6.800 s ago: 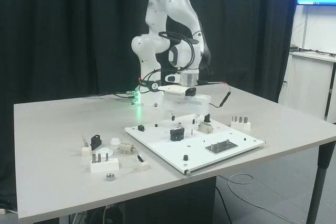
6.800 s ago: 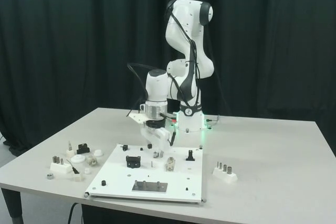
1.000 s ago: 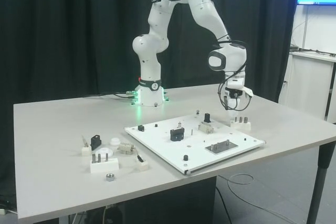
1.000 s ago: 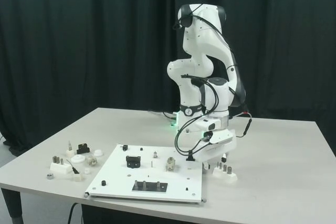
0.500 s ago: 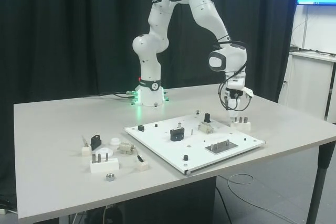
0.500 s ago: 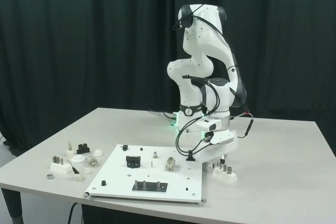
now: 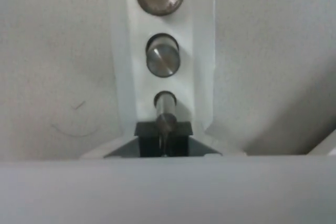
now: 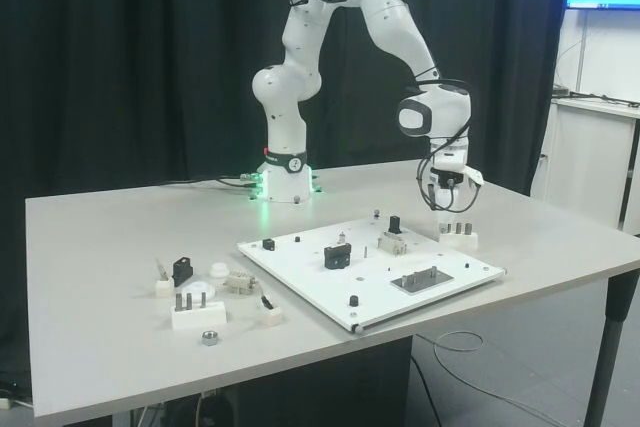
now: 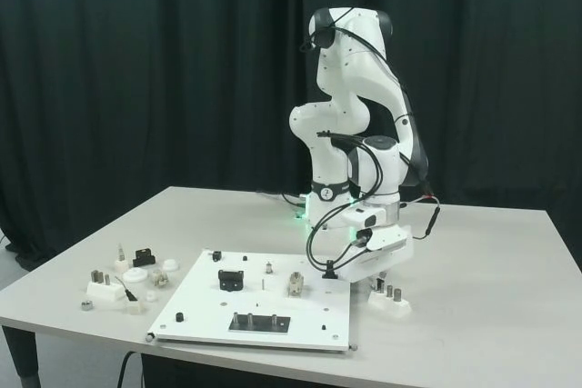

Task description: Pick round peg 1.

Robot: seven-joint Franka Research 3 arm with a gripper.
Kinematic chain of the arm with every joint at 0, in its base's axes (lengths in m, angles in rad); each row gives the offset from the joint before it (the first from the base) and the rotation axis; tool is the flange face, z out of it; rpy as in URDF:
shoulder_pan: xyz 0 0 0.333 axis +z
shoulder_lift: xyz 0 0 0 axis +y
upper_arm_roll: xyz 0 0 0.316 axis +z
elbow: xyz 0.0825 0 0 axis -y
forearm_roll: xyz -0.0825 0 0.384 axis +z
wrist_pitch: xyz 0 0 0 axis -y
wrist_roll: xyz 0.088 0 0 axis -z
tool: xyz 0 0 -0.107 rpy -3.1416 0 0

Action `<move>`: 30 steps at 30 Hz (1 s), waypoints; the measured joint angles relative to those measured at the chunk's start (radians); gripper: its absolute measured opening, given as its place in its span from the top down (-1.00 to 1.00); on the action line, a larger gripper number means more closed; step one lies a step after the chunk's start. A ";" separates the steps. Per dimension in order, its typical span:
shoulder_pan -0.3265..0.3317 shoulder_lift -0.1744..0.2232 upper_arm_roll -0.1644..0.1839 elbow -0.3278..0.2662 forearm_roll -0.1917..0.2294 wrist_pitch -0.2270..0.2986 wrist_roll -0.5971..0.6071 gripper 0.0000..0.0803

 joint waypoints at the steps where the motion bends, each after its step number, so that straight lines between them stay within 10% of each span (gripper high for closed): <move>1: 0.000 0.000 0.001 0.000 0.000 0.000 0.000 0.67; 5: 0.000 0.000 0.004 0.000 0.000 0.000 0.000 0.67; 6: 0.000 0.000 0.004 0.000 0.000 0.000 0.002 0.95; 30: -0.017 -0.088 -0.004 0.015 -0.001 -0.092 0.037 0.96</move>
